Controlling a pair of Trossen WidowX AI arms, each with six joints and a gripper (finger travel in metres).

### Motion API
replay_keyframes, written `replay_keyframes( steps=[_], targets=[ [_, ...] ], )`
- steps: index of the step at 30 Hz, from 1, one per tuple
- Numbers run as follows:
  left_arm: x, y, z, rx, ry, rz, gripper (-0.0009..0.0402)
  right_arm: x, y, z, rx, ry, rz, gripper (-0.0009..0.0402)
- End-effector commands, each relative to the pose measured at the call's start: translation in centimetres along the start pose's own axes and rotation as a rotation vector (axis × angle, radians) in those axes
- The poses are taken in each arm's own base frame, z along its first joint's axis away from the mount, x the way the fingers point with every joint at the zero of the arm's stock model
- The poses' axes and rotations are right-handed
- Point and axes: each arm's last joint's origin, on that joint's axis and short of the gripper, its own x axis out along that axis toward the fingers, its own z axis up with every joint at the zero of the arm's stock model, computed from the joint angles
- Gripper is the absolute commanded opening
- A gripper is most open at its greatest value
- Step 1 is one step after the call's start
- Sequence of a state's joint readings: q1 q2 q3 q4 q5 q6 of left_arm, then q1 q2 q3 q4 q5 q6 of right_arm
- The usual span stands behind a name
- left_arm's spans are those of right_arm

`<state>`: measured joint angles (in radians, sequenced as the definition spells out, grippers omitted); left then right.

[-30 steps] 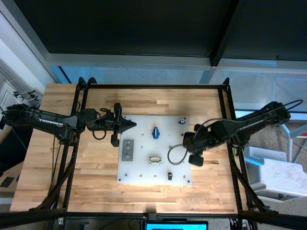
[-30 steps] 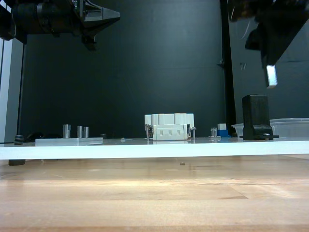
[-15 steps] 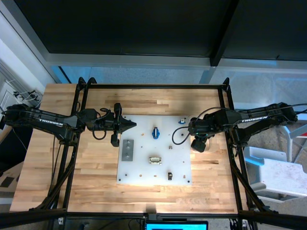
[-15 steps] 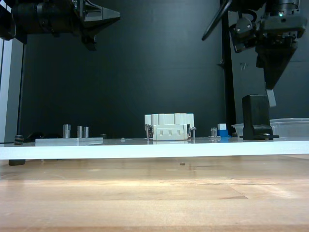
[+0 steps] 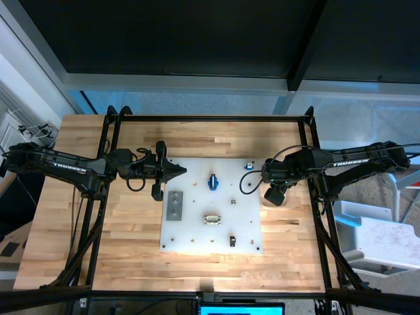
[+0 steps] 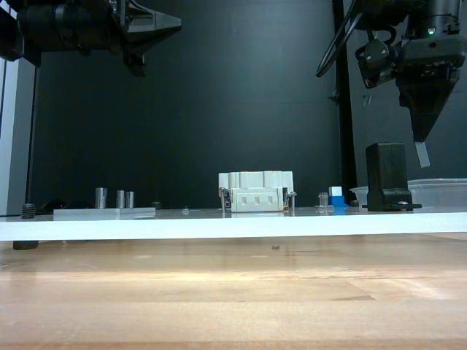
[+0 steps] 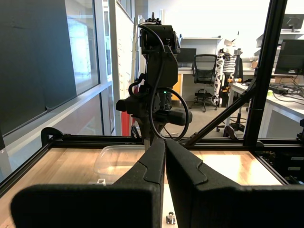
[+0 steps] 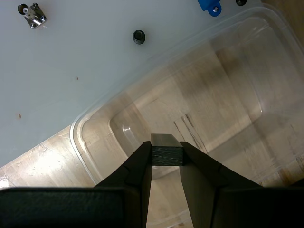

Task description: Pick the 16mm bar from the taskboard and place it in the container

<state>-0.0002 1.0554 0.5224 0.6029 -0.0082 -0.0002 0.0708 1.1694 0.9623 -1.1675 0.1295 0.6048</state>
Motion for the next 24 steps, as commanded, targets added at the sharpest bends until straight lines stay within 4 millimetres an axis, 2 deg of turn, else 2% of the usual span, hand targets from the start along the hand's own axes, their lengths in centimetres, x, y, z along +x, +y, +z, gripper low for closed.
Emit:
replay_keyframes(
  steps=[1,13,24],
  targets=[
    [0.01,0.00,0.00,0.000,0.000,0.000,0.0000,0.00,0.04,0.03,0.000,-0.003,0.001,0.0084],
    [0.01,0.00,0.00,0.000,0.000,0.000,0.0000,0.00,0.10,0.10,0.001,-0.011,0.007,0.0182],
    [0.01,0.01,0.00,0.000,0.000,0.000,0.0000,0.00,0.10,0.11,-0.002,-0.012,0.007,0.0213]
  ],
)
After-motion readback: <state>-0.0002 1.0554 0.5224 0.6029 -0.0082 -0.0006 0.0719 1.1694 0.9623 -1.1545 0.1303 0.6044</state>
